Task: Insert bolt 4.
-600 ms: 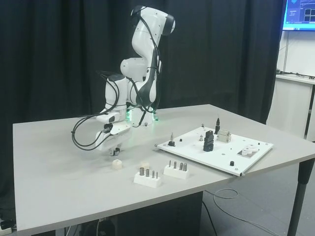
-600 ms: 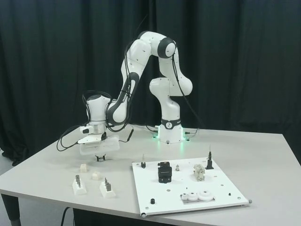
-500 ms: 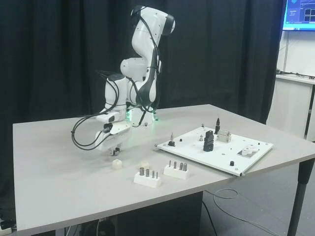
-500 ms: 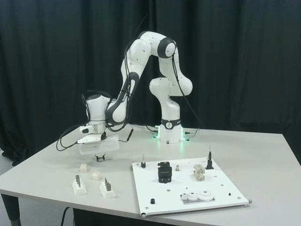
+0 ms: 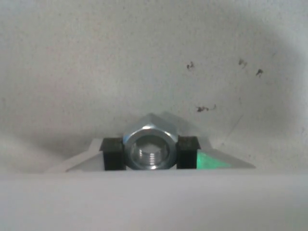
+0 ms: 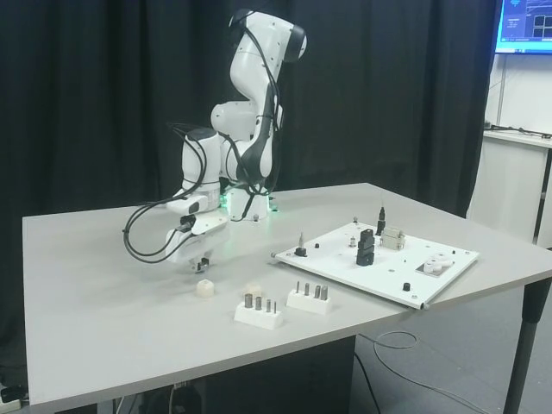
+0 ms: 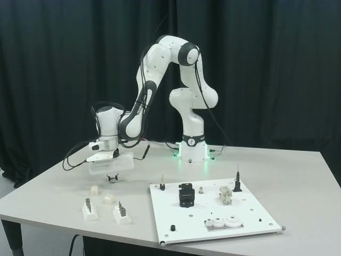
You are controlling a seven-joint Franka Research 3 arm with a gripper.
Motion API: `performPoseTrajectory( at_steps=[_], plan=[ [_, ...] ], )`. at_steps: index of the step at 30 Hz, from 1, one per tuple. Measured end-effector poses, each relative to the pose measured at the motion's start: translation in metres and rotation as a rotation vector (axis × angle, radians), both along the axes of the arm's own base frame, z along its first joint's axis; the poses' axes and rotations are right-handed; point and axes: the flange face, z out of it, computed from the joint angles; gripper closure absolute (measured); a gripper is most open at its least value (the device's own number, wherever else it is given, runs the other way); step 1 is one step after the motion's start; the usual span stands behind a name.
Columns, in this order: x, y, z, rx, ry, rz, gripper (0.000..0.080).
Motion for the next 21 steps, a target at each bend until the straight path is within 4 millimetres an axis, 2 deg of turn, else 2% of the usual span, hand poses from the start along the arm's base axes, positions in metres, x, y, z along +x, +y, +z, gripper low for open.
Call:
performPoseTrajectory(
  at_steps=[10,21],
  plan=[
    [0.011,0.003,0.009,0.002,-0.02,0.048,0.0577],
    [0.04,0.016,0.037,0.031,-0.069,0.025,0.0577]
  ],
)
